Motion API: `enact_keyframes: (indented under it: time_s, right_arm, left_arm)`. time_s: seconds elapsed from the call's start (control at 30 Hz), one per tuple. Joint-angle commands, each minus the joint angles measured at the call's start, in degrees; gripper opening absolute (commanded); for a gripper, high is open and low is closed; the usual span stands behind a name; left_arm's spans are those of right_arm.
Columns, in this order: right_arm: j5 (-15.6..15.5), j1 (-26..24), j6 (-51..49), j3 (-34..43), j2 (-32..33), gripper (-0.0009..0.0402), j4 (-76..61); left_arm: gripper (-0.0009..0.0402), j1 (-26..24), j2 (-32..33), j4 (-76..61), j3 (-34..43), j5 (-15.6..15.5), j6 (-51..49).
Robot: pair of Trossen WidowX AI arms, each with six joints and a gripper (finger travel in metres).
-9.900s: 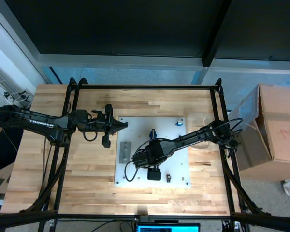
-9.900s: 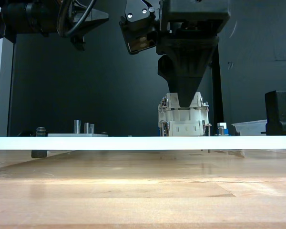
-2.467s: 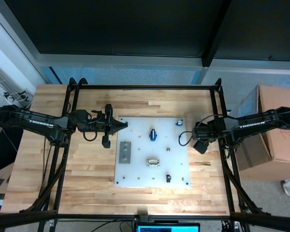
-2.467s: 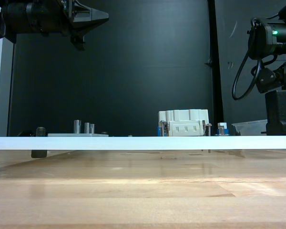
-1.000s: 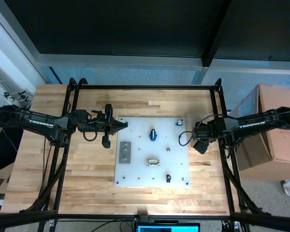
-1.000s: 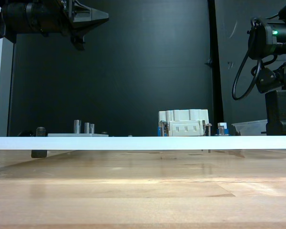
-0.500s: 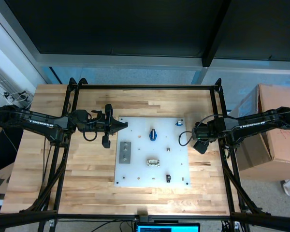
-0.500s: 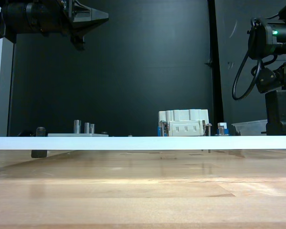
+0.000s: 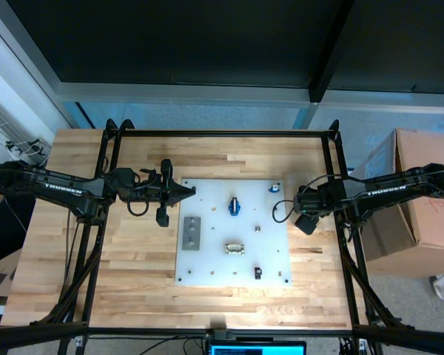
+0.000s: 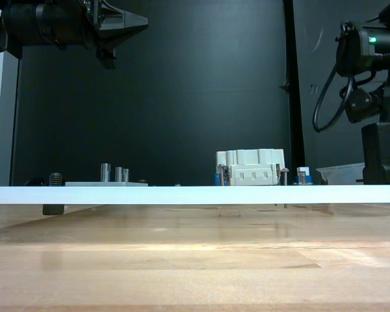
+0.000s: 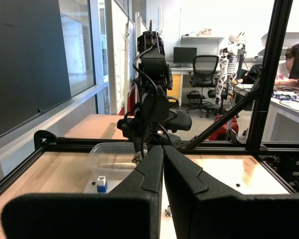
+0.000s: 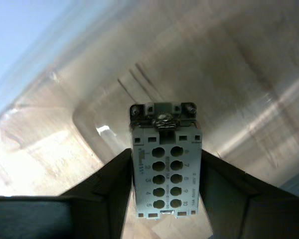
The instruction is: Remove the HAN10E connector from the taskboard and place in the container
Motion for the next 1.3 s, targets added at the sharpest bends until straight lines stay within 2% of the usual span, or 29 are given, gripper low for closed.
enact_keyframes:
  time_s: [0.03,0.13,0.23,0.33,0.43,0.6,0.7,0.77,0.93,1.07,1.3]
  right_arm:
    - [0.1,0.0,-0.1,1.7,0.0,0.0259,-1.2]
    - [0.0,0.0,0.0,3.6,0.0,0.0318,-3.0]
    - [0.1,0.0,0.1,6.1,0.0,0.0359,-6.0]
    - [-0.1,0.0,1.3,9.7,0.0,0.0372,-8.7]
    - [-0.1,0.0,1.5,14.0,0.0,0.0364,-10.1]
    - [0.9,0.0,-0.7,21.1,0.0,0.0325,-10.8]
    - [5.0,0.0,-6.2,24.5,0.0,0.0293,-6.8]
    - [6.1,0.0,-11.1,25.9,0.0,0.027,-1.2]
    - [5.8,0.0,-24.6,25.6,0.0,0.0202,18.9]
    - [5.8,0.0,-31.7,22.5,-0.2,0.0142,34.7]
    - [0.7,-1.1,-36.0,13.6,-0.2,0.0055,59.1]
  left_arm:
    - [0.0,0.0,0.0,0.0,0.0,0.0,0.0]
    - [0.0,0.0,0.0,0.0,0.0,0.0,0.0]
    - [0.0,0.0,0.0,0.0,0.0,0.0,0.0]
    - [0.0,0.0,0.0,0.0,0.0,0.0,0.0]
    - [0.0,0.0,0.0,0.0,0.0,0.0,0.0]
    - [0.0,0.0,0.0,0.0,0.0,0.0,0.0]
    - [0.0,0.0,0.0,0.0,0.0,0.0,0.0]
    - [0.0,0.0,0.0,0.0,0.0,0.0,0.0]
    - [0.0,0.0,0.0,0.0,0.0,0.0,0.0]
    - [0.0,0.0,0.0,0.0,0.0,0.0,0.0]
    - [0.0,0.0,0.0,0.0,0.0,0.0,0.0]
